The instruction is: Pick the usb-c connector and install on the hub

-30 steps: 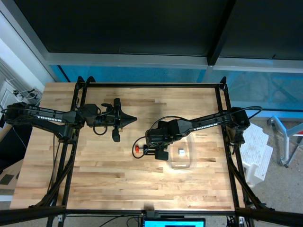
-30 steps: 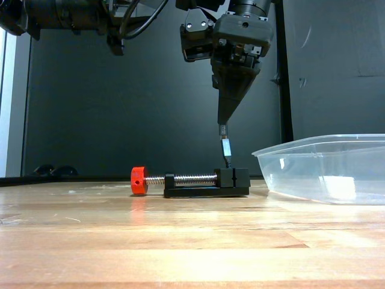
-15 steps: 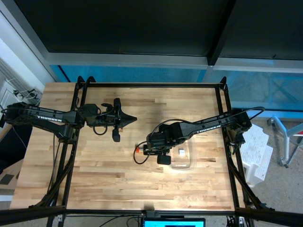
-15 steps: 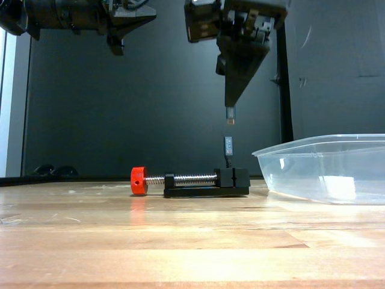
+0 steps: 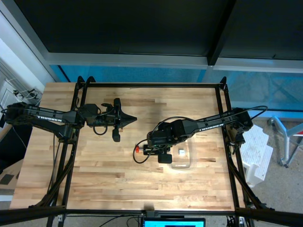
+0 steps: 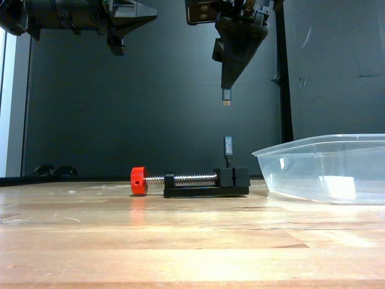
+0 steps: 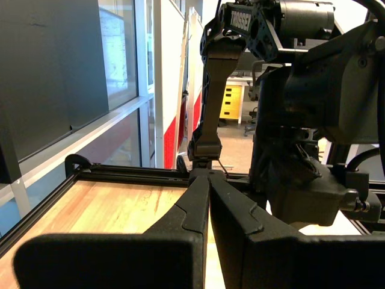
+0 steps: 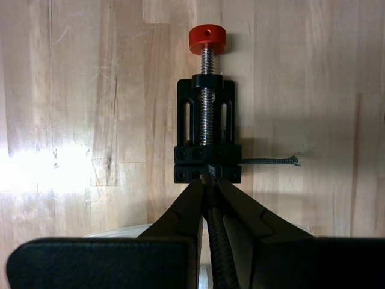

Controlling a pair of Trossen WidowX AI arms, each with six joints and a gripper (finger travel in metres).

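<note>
Over the bench (image 5: 94,179), the left hand (image 5: 132,119) sat parked, fingers together. The right hand (image 6: 227,87) hung above the hub (image 6: 233,177), seemingly pinching the usb-c connector (image 6: 227,96): tiny, light, rigid, best gripped by its housing.

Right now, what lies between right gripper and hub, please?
Low view: usb-c connector in right gripper, then bare air to hub; left gripper parked left.
</note>
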